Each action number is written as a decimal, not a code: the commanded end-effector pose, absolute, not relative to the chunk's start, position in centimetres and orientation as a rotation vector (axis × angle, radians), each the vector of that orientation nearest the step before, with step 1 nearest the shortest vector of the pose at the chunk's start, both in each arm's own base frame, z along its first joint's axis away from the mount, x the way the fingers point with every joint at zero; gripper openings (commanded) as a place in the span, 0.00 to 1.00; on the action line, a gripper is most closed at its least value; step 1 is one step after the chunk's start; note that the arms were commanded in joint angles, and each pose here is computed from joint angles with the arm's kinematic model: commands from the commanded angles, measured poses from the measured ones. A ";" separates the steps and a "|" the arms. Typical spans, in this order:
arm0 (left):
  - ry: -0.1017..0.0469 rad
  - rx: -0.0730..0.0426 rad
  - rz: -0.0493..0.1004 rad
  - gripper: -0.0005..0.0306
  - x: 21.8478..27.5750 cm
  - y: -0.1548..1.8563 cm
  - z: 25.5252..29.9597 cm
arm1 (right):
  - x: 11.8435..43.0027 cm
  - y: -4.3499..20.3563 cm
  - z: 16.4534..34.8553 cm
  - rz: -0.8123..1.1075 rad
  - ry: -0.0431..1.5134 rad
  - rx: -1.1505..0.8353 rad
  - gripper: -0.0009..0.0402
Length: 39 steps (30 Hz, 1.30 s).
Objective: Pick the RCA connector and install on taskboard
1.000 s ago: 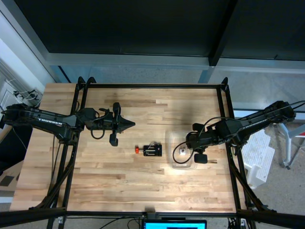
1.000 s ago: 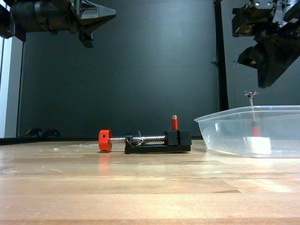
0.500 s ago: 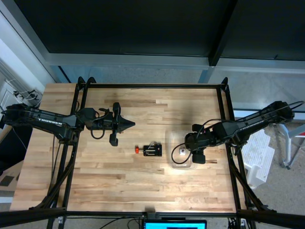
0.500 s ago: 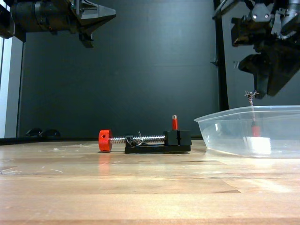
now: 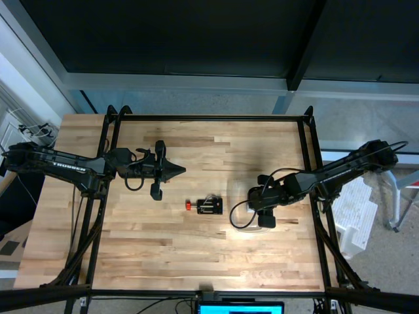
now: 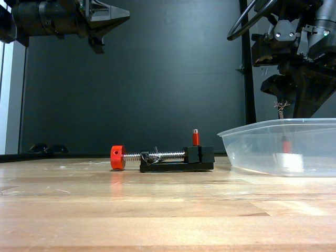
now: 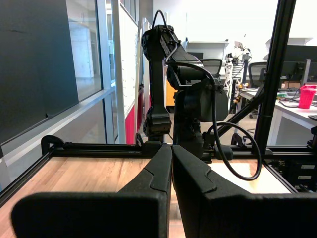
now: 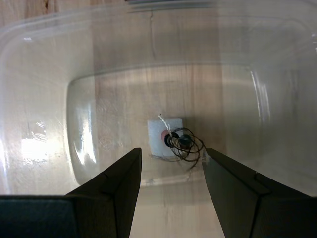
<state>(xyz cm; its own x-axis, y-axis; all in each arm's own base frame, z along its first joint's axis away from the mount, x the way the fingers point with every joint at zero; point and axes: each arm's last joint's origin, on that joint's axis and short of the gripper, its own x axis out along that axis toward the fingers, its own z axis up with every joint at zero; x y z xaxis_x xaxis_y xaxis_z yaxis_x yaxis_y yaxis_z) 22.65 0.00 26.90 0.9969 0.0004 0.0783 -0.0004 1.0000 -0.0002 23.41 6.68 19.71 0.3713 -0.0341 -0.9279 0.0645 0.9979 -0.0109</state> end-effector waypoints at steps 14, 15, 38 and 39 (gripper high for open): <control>-0.079 0.000 0.000 0.02 22.65 0.00 26.90 | 24.6 6.8 18.0 -0.040 1.194 -0.010 0.43; -0.079 0.000 0.000 0.02 22.65 0.00 26.90 | 24.6 6.7 18.0 -0.041 1.195 -0.009 0.43; -0.079 0.000 0.000 0.02 22.65 0.00 26.90 | 24.3 6.6 17.0 -0.033 1.183 -0.001 0.41; -0.079 0.000 0.000 0.02 22.65 0.00 26.90 | 24.3 6.6 17.0 -0.033 1.183 -0.001 0.40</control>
<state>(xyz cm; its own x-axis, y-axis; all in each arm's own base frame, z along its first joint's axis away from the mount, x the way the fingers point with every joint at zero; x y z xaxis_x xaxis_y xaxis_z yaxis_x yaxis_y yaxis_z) 22.65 0.00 26.90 0.9969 0.0008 0.0783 -0.0007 1.0000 -0.0003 24.29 6.62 16.96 0.3769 -0.0264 -0.9259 0.0254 0.9995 -0.0182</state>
